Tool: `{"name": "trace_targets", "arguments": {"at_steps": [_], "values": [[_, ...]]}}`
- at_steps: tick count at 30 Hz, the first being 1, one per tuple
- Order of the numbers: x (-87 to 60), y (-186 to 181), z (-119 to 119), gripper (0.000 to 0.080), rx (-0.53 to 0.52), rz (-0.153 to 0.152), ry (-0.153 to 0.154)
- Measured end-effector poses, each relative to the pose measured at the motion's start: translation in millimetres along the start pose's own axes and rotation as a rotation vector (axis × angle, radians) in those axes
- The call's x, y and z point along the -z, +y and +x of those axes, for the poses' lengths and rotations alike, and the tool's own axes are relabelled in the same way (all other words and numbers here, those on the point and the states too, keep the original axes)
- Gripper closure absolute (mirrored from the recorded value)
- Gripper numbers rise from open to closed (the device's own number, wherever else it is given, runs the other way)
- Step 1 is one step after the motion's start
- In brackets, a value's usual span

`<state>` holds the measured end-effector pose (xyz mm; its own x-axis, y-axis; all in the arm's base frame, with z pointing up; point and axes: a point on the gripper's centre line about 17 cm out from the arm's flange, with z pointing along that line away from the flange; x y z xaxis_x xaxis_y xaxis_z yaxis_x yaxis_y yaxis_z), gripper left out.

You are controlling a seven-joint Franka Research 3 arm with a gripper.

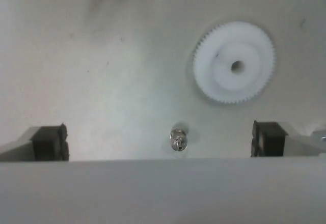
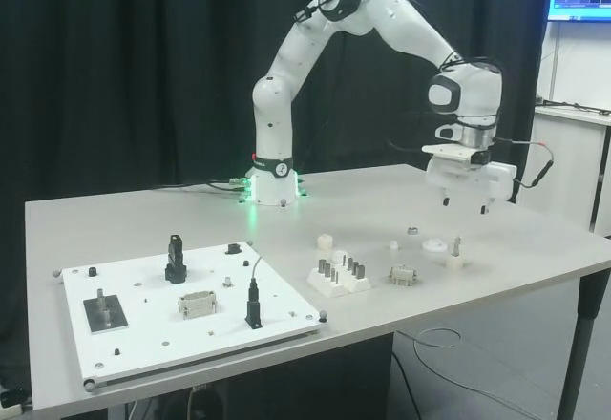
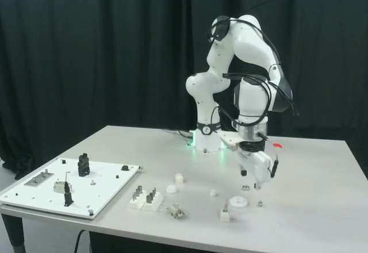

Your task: Pick BNC.

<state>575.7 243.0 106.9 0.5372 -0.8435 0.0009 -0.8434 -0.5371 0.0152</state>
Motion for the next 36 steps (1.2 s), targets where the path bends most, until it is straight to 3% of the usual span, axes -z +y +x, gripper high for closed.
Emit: {"name": "trace_targets", "arguments": {"at_steps": [12,25,36], "values": [[-21.6,-2.0,-13.0,0.0003,0.012,0.039,0.031],[-48.4,-0.8,-26.4,0.0003,0.006,0.04,0.038],[-72.9,4.5,-33.7,0.0003,0.004,0.019,0.041]]}}
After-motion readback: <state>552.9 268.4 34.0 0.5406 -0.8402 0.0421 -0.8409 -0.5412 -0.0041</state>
